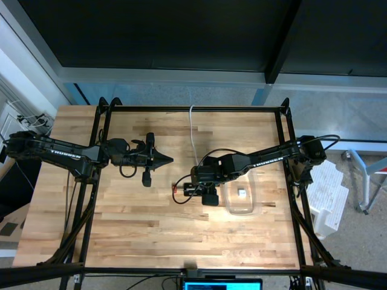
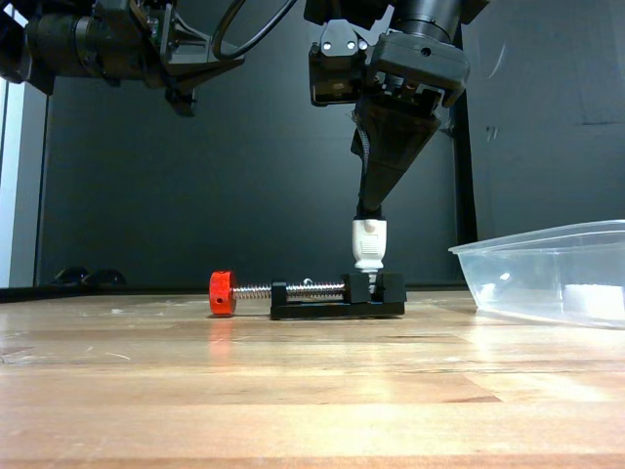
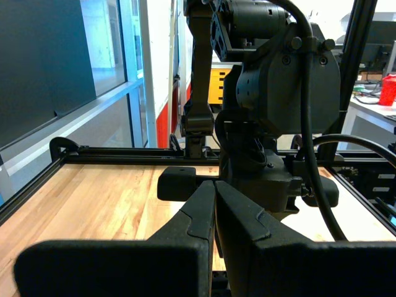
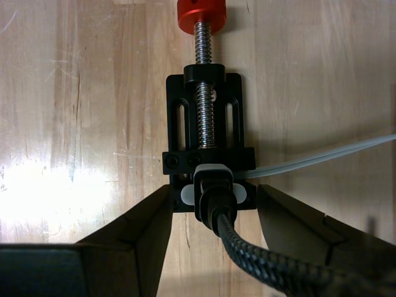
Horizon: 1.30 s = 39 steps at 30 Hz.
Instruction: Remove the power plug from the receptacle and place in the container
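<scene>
Barely begun. With the right gripper (image 2: 369, 207) spread open, straddles the plug (image 4: 213, 195), seated in the socket (image 2: 368, 244) just beneath it. Leaves pulling and dropping into the tray (image 2: 547, 269) beside that gripper. Holds the left gripper (image 1: 164, 160) clenched, well apart.

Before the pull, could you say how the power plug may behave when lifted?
The power plug looks small and rigid, probably light; its braided cord likely trails floppily. Seated in the clamped receptacle, it may resist. Right claw straddles it, open; left claw hovers shut, leftward.
</scene>
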Available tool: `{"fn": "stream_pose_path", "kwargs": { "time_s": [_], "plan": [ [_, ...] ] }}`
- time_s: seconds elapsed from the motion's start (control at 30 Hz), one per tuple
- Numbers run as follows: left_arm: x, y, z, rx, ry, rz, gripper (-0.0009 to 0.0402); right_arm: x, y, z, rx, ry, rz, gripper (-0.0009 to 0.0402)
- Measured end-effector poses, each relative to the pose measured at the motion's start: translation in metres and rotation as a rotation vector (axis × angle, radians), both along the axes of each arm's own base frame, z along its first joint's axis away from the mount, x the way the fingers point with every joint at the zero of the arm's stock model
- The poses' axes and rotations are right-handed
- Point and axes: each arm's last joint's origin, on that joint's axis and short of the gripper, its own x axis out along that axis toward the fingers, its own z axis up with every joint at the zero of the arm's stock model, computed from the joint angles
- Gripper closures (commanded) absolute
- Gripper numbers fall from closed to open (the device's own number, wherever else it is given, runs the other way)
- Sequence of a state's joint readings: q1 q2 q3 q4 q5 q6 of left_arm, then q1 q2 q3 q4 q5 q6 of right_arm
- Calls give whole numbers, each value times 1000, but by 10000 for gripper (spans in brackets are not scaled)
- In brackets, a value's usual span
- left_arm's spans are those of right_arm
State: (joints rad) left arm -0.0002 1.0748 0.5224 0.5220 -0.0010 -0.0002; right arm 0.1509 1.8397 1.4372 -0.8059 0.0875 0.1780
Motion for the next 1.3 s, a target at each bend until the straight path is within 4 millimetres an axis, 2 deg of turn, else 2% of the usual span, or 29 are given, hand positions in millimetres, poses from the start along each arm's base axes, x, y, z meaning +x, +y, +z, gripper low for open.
{"fn": "stream_pose_path", "kwargs": {
  "time_s": [0.8,1.3],
  "plan": [
    [0,0,0,0,1,0,393,0,0,0,0,-6,0,392],
    [0,0,0,0,1,0,393,-2,-1,4,2,-11,1,393]
  ]
}}
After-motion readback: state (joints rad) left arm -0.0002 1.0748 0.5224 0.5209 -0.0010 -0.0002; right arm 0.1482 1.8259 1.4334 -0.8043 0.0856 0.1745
